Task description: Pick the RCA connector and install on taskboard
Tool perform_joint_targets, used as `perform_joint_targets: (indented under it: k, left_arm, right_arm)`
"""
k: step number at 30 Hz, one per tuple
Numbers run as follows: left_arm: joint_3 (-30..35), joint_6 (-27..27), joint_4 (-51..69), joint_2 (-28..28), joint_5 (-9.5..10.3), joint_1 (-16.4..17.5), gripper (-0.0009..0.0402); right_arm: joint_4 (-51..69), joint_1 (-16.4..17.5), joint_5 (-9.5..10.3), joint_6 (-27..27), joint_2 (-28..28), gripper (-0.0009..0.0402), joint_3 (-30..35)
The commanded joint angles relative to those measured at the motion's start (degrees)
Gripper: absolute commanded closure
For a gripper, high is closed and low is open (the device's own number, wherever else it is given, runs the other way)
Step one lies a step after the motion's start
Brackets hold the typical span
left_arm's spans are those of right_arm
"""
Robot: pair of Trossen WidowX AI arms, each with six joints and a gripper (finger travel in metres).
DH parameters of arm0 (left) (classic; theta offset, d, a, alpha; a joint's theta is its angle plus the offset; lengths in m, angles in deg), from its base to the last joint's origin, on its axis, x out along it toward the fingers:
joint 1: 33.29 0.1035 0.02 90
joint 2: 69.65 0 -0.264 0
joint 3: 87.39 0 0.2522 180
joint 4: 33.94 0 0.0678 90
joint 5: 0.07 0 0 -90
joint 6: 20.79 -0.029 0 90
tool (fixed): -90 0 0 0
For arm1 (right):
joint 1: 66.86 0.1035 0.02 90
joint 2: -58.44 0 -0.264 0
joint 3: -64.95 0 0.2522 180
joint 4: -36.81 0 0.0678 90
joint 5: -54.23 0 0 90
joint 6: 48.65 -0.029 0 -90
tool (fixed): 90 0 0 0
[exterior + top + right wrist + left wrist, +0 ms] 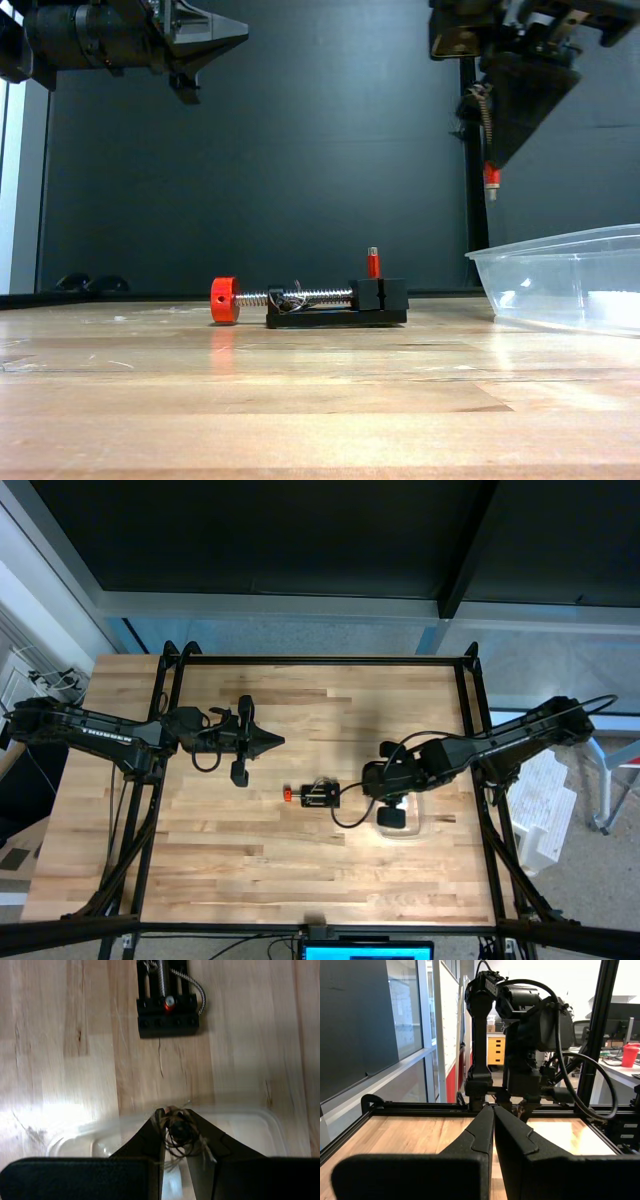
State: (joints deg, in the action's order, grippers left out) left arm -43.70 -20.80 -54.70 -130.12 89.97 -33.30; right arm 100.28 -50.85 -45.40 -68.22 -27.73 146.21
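On the wooden table [300, 880], lying flat near the middle: the taskboard [322, 796], a small black block with a red knob [287, 794] at one end and a silvery spring [312, 296] between knob and block. Standing upright on the block, at the end away from the knob: a short red post [373, 262]. Beside the taskboard, on the side away from the knob, resting on the table and apart from the board: a clear tray [560, 285]. Above the tray edge nearest the taskboard, much higher than the board: the right gripper [491, 160], pointing down, with fingers [142, 1142] pressed tight on the connector [491, 180]. Hanging below the fingertips with a red body and a small silvery tip, touching neither tray nor taskboard. In the right wrist view, seen between the pads as a dark round part with thin wire [176, 1131] tangled around it, and the taskboard lying straight ahead beyond the tray rim, with the red post on top of the block. On the knob side of the taskboard and farther back, well apart from it: the left gripper [278, 742], high over the table, pointing level and not down, with fingers [477, 1132] closed together and nothing between them. Touching no object on the table.
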Motion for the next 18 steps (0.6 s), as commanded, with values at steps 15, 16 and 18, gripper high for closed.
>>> perform_joint_targets:
  k: [15, 16, 18]
  left_arm:
    - [0.0, 0.0, 0.0, 0.0, 0.0, 0.0, 0.0393]
    - [0.0, 0.0, 0.0, 0.0, 0.0, 0.0, 0.0393]
    - [0.0, 0.0, 0.0, 0.0, 0.0, 0.0, 0.0393]
  right_arm:
    - [-0.9, -3.4, 0.31, 4.1, -11.3, 0.0393, 10.6]
    - [-1.1, -3.5, 0.28, 4.4, -11.9, 0.0393, 11.0]
    - [-1.2, -3.7, 0.26, 5.1, -13.0, 0.0393, 12.0]
